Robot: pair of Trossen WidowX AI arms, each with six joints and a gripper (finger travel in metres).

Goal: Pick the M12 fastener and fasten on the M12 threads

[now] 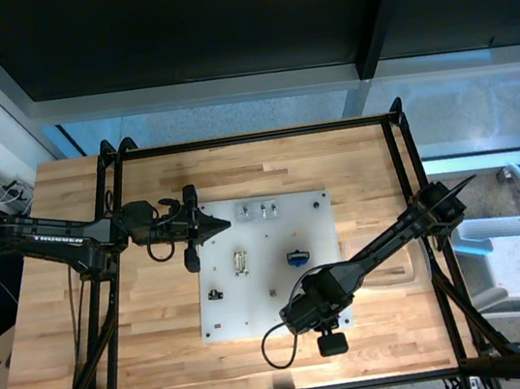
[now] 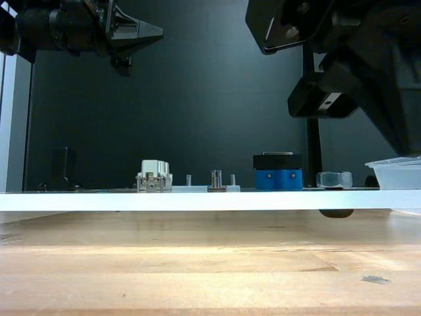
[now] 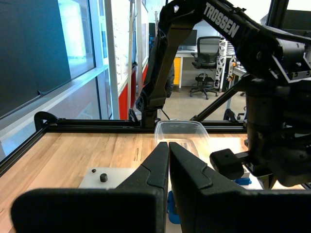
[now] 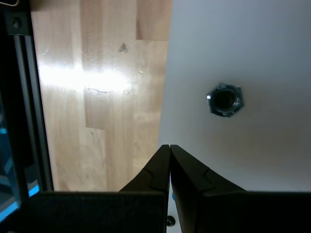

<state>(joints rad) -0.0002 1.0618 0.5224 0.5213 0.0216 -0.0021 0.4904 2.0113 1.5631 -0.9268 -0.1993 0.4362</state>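
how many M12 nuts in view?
1. Silver nut lies on the white board near its near right edge, apart from the right hand, shut and empty over the board; on its stud or not, cannot tell. Left hand, shut, hovers over the board's far left.

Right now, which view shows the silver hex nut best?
Right wrist view: the small silver hex nut shows face-on on the white board, ahead of the shut right claw. Low view shows it side-on. High view: hidden under the right arm; left wrist view: absent. The shut left claw hovers over the board's far left.
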